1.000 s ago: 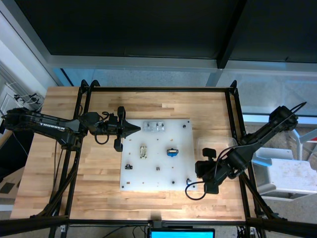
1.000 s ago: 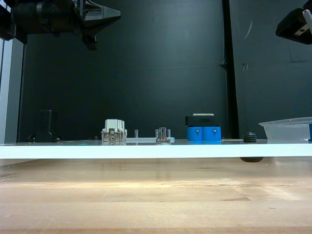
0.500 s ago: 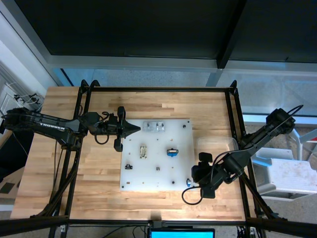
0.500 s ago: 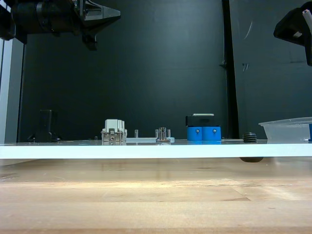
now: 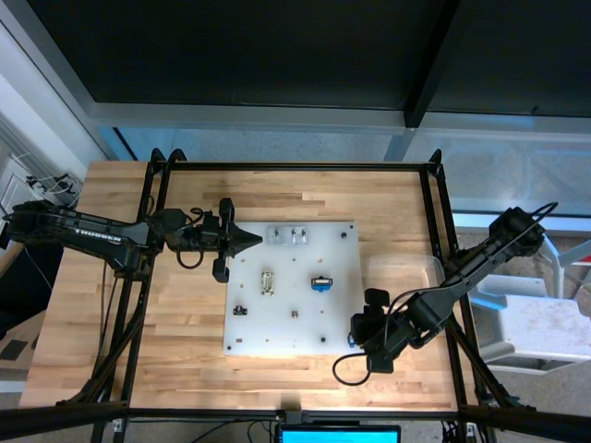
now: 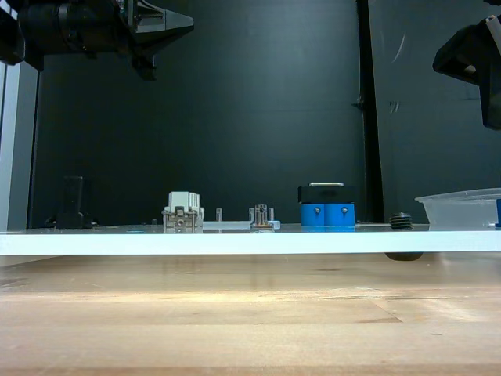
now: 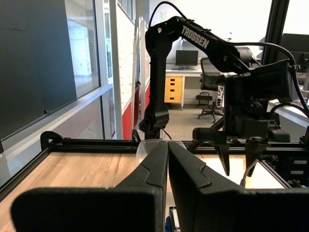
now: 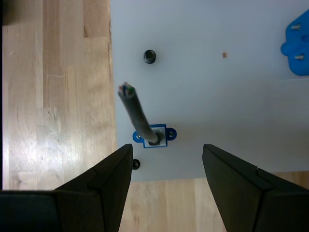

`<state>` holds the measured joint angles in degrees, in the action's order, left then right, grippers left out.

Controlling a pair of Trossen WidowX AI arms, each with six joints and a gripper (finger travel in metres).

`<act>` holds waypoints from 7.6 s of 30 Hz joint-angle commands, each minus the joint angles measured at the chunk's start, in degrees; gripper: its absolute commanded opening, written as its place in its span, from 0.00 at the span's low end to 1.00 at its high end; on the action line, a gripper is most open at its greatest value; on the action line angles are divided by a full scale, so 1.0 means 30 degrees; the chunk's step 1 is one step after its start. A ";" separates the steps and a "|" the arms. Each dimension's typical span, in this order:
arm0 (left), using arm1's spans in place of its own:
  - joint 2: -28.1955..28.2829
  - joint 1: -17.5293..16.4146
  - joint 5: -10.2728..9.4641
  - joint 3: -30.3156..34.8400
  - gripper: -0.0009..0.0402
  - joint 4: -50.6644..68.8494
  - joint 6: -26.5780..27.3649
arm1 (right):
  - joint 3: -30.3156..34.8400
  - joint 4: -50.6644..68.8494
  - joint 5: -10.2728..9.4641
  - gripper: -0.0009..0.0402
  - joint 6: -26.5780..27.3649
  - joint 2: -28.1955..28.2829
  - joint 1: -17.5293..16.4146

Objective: Remove the rj45 connector and place it in the container

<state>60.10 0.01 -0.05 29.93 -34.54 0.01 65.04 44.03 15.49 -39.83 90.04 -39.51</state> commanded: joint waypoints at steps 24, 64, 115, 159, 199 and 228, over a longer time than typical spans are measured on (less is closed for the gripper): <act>0.0007 0.0000 0.0007 0.0007 0.02 0.0000 0.0000 | -0.0962 -0.1880 0.0488 0.51 0.0510 0.1035 -0.0036; 0.0007 0.0000 0.0007 0.0007 0.02 0.0000 0.0000 | -0.1421 -0.2710 0.0408 0.07 0.1093 0.1027 0.0168; 0.0007 -0.0007 0.0007 0.0007 0.02 0.0000 0.0000 | 0.1224 0.0860 0.0321 0.02 0.1450 -0.1093 0.0233; 0.0007 0.0000 0.0007 0.0007 0.02 0.0000 0.0000 | -0.6783 0.8743 -0.0641 0.02 -0.0576 -1.2313 0.3592; 0.0007 -0.0007 0.0007 0.0007 0.02 0.0000 0.0000 | -0.6776 1.0112 -0.0663 0.54 -0.2076 -1.2305 0.3599; 0.0007 0.0000 0.0007 0.0007 0.02 0.0000 0.0000 | -0.6783 1.0112 -0.0656 0.54 -0.2076 -1.2305 0.3585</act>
<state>60.10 0.01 -0.03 29.93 -34.54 0.01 44.69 74.37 13.50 -46.00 53.10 -28.75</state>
